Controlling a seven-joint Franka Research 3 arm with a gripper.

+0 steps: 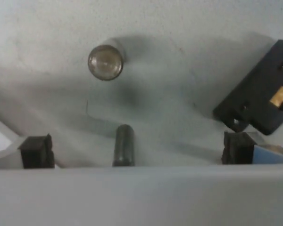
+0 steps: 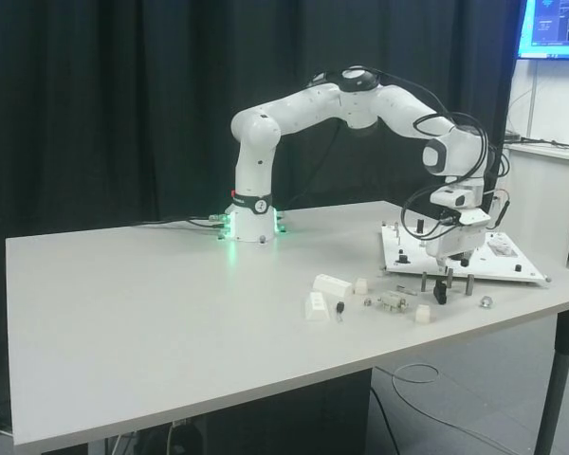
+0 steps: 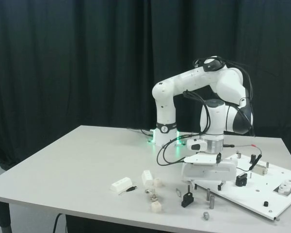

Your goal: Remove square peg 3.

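On the matte grey bench (image 2: 152,294), the open gripper (image 1: 132,149) hangs over a dark cylindrical peg (image 1: 123,145) lying beside a shiny round metal disc (image 1: 105,62).

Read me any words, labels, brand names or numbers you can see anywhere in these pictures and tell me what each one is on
No text can be read in any view.
The screen at the top corner of the first room view shows markings too small to read.
The white arm, the white board, the black block and the claw show no legible label.
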